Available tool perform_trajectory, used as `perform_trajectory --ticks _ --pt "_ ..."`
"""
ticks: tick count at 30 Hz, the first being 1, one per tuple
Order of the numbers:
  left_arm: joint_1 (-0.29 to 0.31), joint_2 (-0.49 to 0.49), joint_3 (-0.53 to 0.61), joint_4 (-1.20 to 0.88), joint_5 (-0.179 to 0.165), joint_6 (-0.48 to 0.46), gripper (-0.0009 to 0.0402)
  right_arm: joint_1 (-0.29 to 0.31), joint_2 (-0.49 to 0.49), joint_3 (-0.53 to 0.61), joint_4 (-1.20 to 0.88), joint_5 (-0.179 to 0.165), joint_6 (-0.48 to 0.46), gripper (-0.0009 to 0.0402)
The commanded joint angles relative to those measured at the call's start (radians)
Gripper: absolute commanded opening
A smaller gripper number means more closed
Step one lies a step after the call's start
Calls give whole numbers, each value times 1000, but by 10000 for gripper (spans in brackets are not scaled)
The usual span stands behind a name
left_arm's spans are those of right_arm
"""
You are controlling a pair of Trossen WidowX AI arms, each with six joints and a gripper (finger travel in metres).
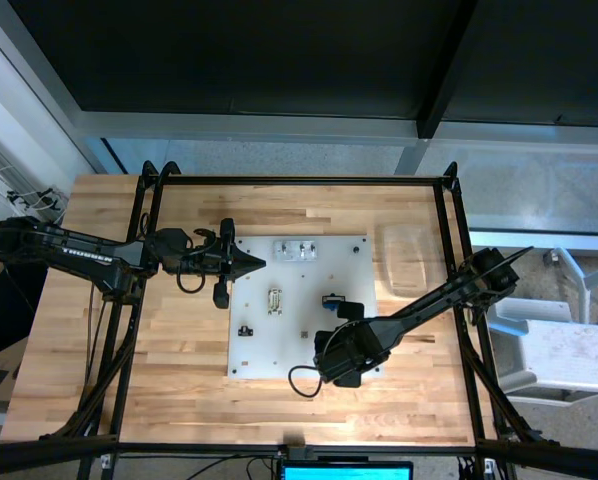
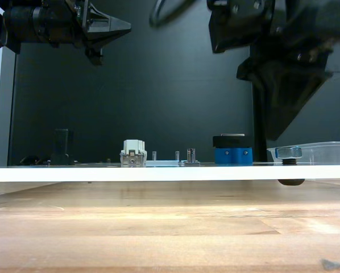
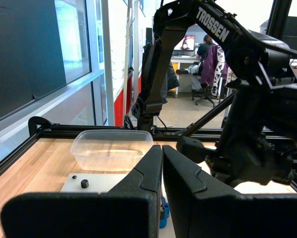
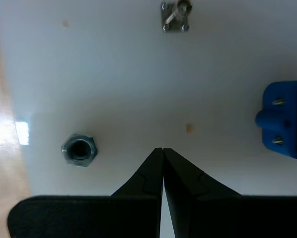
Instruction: Unfasten the M12 fastener and place in the container
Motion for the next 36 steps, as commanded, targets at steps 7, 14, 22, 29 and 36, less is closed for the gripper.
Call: perform_trajectory --ticks 7,14,22,29,36 --pt "0 0 0 0 0 0 0 2 -1 25 -6 -78 16 0" --pt "0 0 0 -1 0 0 0 2 -3 73 -22 -136 156 0" --pt "0 0 0 0 0 0 0 1 -3 143 -99 -146 317 71" --pt "0 0 0 1 0 0 0 -14 19 156 -116 -172 439 193" --pt "0 0 0 0 0 0 0 -23 75 154 -104 -198 453 258"
